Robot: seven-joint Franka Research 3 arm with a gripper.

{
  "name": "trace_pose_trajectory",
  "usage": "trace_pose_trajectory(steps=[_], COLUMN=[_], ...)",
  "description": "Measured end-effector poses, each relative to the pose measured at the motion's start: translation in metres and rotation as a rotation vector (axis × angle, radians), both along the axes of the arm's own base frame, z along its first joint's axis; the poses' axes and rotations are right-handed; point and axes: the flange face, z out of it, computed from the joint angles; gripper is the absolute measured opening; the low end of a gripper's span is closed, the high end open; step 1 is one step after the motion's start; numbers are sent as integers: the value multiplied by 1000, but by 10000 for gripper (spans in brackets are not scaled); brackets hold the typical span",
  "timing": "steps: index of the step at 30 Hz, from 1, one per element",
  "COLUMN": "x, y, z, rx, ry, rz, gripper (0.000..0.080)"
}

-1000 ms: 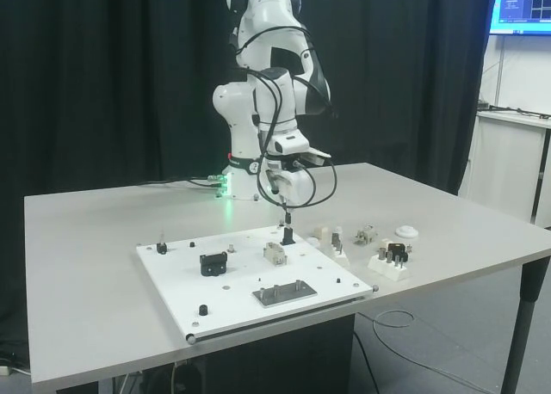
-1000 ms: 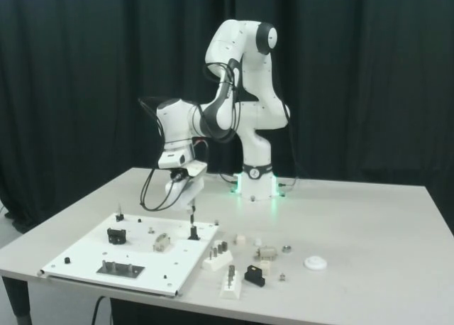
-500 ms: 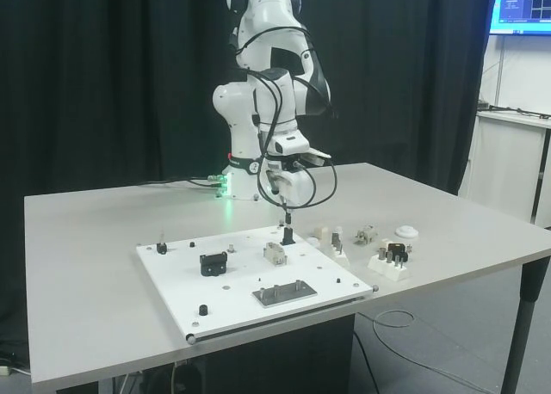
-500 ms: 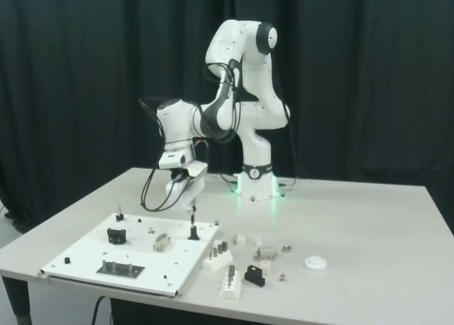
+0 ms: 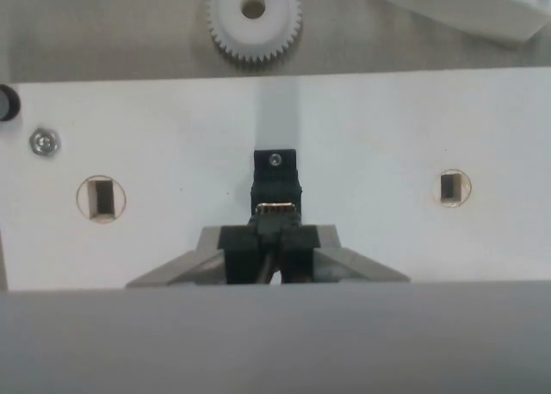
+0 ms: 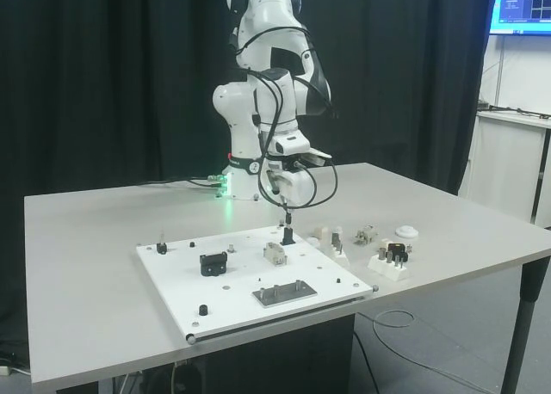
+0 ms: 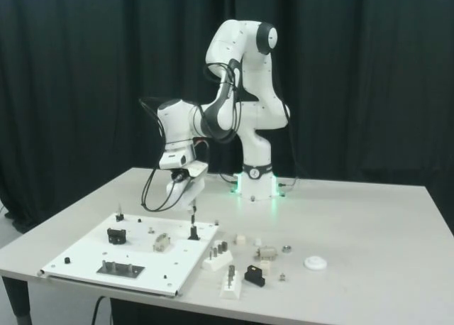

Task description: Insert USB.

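In the wrist view my gripper [image 5: 274,246] is shut on a black USB plug [image 5: 275,224] whose metal tip points at a black socket block [image 5: 275,174] on the white board [image 5: 172,136]. A black cable runs from the plug back up to the arm. The room views show the gripper [image 6: 286,203] hanging a short way above the socket block [image 6: 287,236], near the board's far right edge. From the second room view, the gripper [image 7: 191,203] stands straight over the socket block [image 7: 193,232] with a gap between plug and socket.
The white board [image 6: 241,278] carries a black holder [image 6: 213,262], a grey connector block [image 6: 275,253] and a metal plate with pegs [image 6: 282,292]. To its right lie white peg blocks [image 6: 389,263], small parts and a white disc [image 6: 406,231]. A white gear [image 5: 252,15] lies just off the board.
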Motion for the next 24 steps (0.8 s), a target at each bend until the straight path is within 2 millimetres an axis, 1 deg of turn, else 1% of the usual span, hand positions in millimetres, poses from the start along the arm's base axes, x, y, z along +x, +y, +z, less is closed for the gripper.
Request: trace_pose_trajectory(steps=[24], x=[-1], y=[-4], z=[0], rx=[-11], ry=[-14], rz=[-10], gripper=[47])
